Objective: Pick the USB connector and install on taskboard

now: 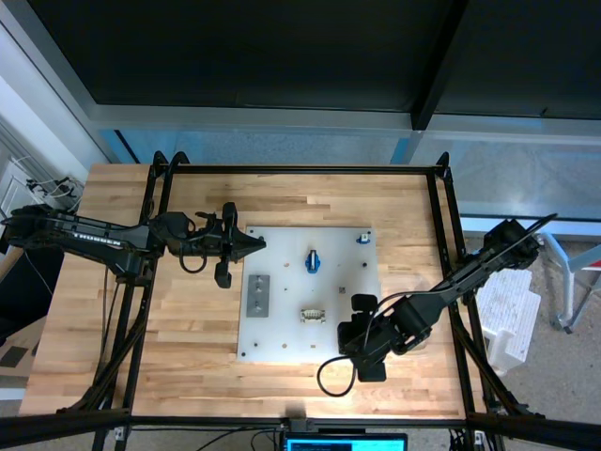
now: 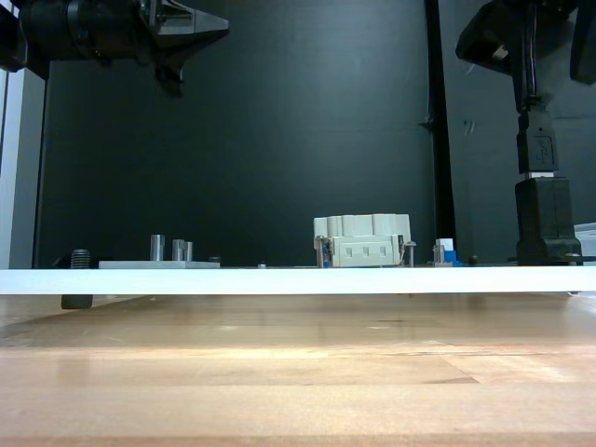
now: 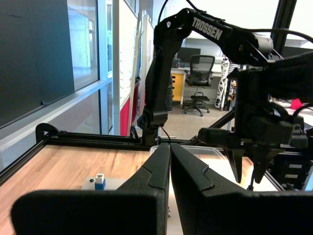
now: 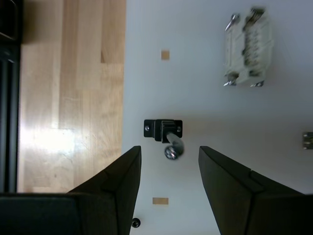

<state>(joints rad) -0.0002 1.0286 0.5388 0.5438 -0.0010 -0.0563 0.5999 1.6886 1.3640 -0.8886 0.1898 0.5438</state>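
Right end effector (image 1: 364, 338) hangs with fingers spread wide, holding nothing. Directly below it, the USB connector (image 4: 172, 147) stands in the black socket (image 4: 159, 129) on the taskboard (image 4: 195, 107). Left end effector (image 1: 255, 244), fingers pressed together and empty, hovers well apart, over the board's opposite edge.

taskboard (image 2: 279, 279) top hidden, left gripper (image 2: 216, 25) seemingly cropped
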